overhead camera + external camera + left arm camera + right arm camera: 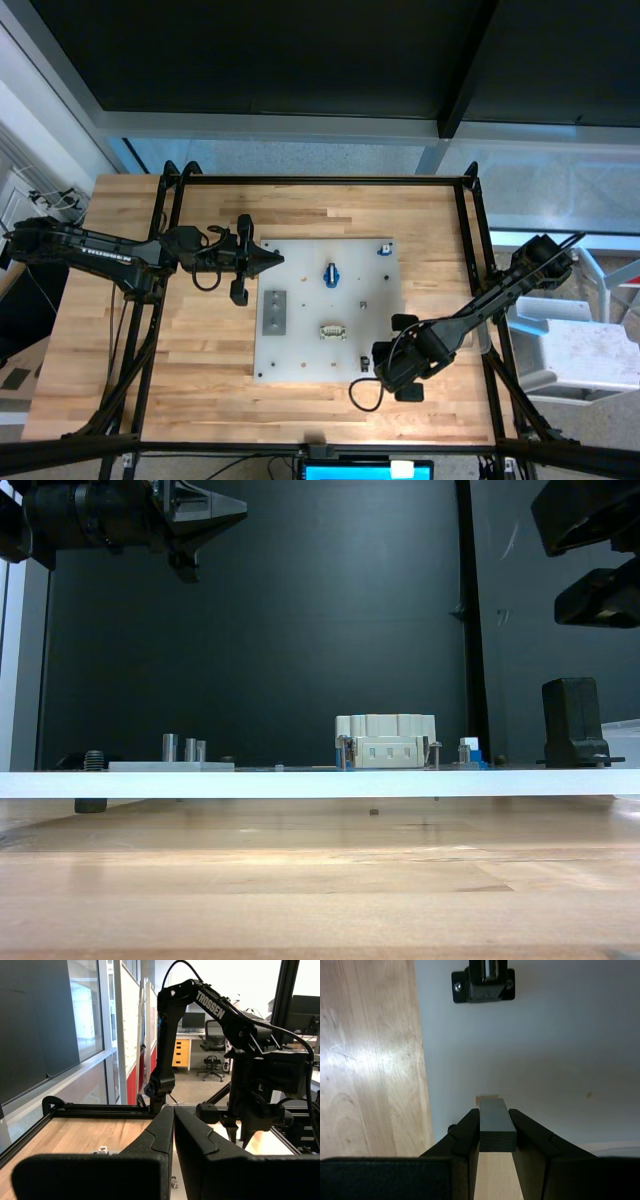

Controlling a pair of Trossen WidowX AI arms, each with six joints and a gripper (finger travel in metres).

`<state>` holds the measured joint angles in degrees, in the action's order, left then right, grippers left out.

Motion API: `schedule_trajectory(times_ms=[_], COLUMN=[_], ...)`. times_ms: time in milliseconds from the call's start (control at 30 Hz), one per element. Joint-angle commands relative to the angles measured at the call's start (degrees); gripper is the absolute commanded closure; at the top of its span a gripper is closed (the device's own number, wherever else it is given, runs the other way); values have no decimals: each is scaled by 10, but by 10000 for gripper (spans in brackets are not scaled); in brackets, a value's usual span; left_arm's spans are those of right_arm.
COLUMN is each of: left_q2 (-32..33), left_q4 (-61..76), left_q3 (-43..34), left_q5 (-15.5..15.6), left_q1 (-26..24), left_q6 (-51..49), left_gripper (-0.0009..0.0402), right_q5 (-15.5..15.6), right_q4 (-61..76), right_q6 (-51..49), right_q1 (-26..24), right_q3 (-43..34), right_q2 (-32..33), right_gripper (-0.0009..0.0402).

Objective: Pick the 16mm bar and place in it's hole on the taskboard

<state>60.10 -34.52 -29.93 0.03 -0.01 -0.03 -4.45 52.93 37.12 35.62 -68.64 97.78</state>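
From above, the left gripper (268, 258) hangs over the left edge of the white taskboard (300, 360), pointing inward, while the right gripper (392, 368) sits over the board's near right corner; a grey block (273, 312), a blue part (331, 273) and a cream connector (333, 330) stand on the board, which lies on the wooden table (200, 380). The level view shows both grippers well above the board (only dark shapes at the upper corners). Through the left wrist camera the left gripper's fingers (160, 1135) are pressed together with nothing between them. Through the right wrist camera the right gripper's fingers (470, 1130) are clamped on the 16mm bar (496, 1130), a grey square-ended piece held above the board; a small tan opening (487, 1098) in the board shows just past its end, with a black fixture (484, 982) farther on
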Motion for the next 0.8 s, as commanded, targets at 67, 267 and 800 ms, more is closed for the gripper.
schedule_trajectory(times_ms=[67, 267, 800], left_q2=[0, 0, 0], left_q4=[0, 0, 0], left_q3=[0, 0, 0], left_q5=[0, 0, 0], left_q1=[0, 0, 0], left_q6=[0, 0, 0], left_gripper=[393, 393, 393], right_q5=[0, 0, -5], right_q4=[-2, -5, -29], right_q6=[-1, -1, -7], right_q1=[2, 5, 5], right_q3=[4, 9, 17], right_q2=[0, 0, 3], right_gripper=[392, 392, 392])
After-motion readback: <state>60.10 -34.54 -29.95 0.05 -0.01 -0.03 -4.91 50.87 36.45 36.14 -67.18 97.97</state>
